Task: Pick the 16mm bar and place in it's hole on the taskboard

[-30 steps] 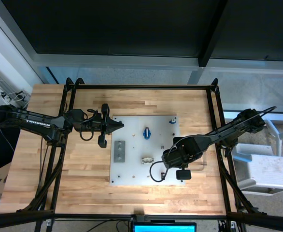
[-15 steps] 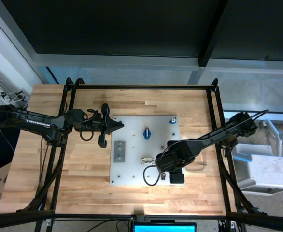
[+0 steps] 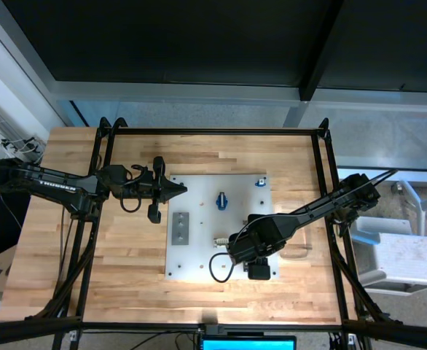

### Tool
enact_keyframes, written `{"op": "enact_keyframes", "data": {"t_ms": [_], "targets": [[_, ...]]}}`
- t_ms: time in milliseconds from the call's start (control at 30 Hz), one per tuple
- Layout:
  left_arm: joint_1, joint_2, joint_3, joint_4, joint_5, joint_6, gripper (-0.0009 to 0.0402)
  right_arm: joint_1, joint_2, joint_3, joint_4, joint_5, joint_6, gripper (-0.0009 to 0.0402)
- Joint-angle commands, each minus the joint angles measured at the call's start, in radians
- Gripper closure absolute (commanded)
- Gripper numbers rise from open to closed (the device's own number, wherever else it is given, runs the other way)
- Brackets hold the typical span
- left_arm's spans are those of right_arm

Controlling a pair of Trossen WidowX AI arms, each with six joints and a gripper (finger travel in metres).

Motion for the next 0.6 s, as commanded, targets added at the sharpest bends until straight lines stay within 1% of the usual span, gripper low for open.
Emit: {"op": "enact_keyframes", "data": {"t_ms": [33, 367, 533, 600], "targets": [[0.000, 0.000, 0.000, 0.000, 0.000, 0.000, 0.0393, 0.001, -0.002, -0.001, 0.000, 0.000, -0.002, 0.0177], [0.000, 0.000, 0.000, 0.000, 0.000, 0.000, 0.0393, 0.001, -0.002, -0.001, 0.001, 0.000, -0.012, 0.0176], [0.000, 0.000, 0.000, 0.000, 0.000, 0.000, 0.0393, 0.001, -0.004, -0.002, 0.009, 0.002, -0.050, 0.0176], [0.000, 0.000, 0.000, 0.000, 0.000, 0.000, 0.0393, 0.001, -0.016, -0.014, 0.020, 0.016, -0.083, 0.0176]]}}
